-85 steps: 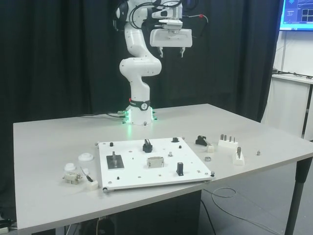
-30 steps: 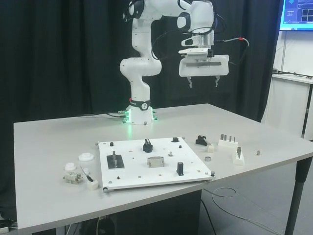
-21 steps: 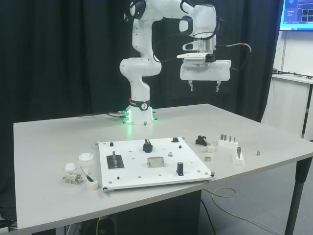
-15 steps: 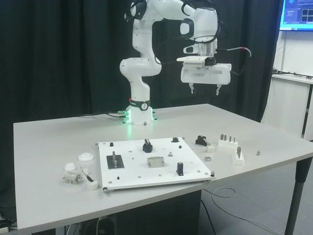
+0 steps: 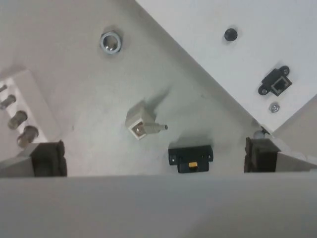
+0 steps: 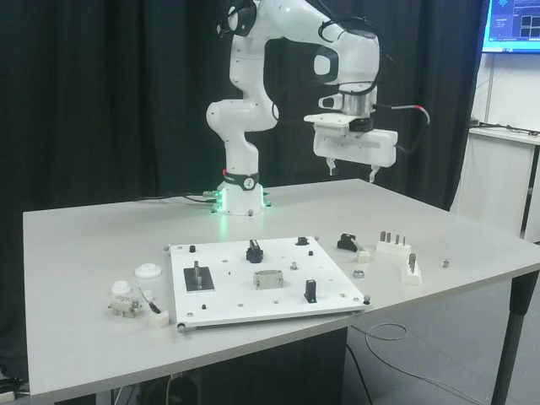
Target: Pick bolt 4.
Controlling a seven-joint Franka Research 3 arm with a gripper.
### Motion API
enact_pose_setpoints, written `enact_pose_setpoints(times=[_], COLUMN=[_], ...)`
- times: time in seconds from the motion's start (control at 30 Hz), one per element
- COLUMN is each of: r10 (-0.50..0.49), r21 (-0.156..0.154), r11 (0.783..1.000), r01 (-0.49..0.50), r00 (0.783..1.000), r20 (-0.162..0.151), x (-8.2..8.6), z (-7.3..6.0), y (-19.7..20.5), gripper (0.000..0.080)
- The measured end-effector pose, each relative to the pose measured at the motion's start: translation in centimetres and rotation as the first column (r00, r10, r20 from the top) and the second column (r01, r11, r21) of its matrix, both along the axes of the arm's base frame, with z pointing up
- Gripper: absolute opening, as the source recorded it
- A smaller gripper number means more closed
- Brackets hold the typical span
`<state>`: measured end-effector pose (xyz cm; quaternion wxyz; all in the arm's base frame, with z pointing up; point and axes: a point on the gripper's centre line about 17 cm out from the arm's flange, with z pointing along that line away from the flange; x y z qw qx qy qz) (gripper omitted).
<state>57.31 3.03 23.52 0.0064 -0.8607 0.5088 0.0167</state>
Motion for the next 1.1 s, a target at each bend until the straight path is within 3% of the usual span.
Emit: enact_pose_setpoints(times=[0.37,0.9,1.1], r10=[-0.032,-0.052,-0.07], r21=[-0.022,-0.017,-0.013], r11=[0.999,0.998,0.997], r01=[0.032,0.054,0.072], r00=[0.999,0.993,0.991], r20=[0.018,0.103,0.118], x=[1.6,5.4,6.6], z=[-3.4,-7.9,-9.3], y=[-1.0,-1.4,-1.2], gripper=[0.08,0.08,0.08])
